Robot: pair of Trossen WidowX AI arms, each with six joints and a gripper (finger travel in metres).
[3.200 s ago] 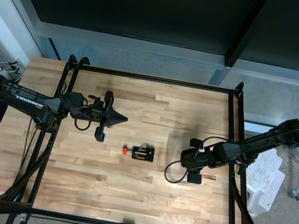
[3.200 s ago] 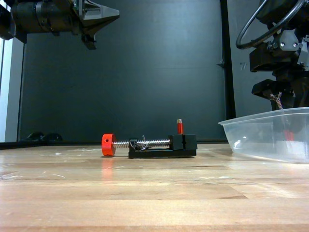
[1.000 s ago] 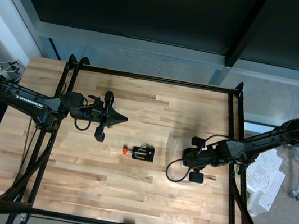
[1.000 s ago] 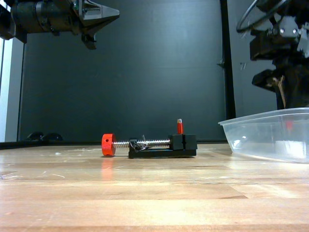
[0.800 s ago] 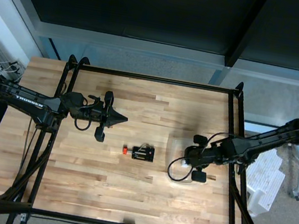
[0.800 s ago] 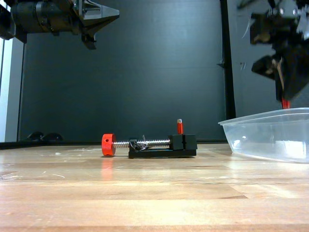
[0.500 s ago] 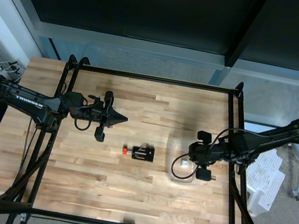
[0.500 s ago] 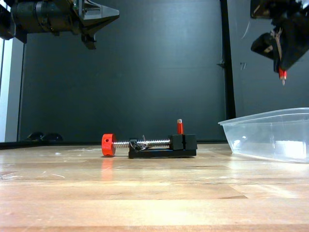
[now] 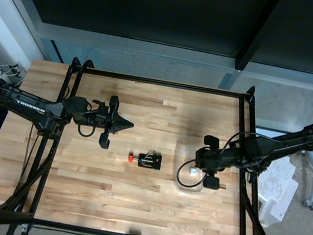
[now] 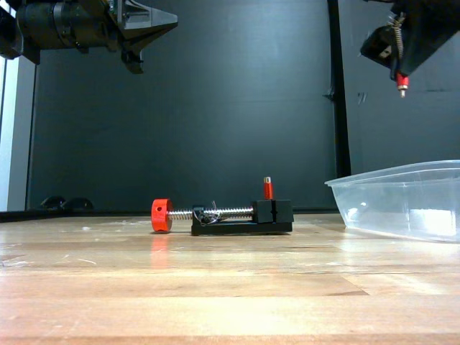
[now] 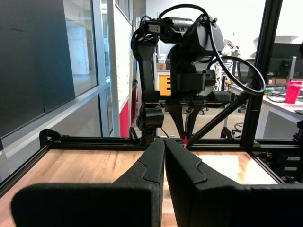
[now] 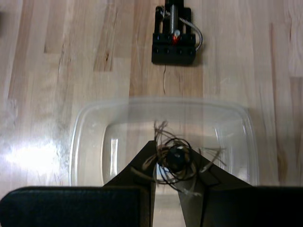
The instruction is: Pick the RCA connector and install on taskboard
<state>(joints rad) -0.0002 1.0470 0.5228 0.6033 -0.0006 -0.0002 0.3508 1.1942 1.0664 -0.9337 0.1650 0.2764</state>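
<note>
The taskboard is a small black block with a red knob and a silvery screw, lying mid-table; it also shows in the right wrist view. My right gripper hangs high over the clear tray, shut on the RCA connector, a tiny plug with a red collar, a silvery tip and wiry strands. In the right wrist view the connector sits between the shut fingers. My left gripper is shut and empty, held high at the left, up and left of the taskboard.
The clear plastic tray stands right of the taskboard, beneath the right gripper. A black frame rail runs around the table. Bare wood lies between the tray and the taskboard.
My right gripper has risen out of the tray with the connector and shifted slightly left. The left arm and the taskboard have not moved.
</note>
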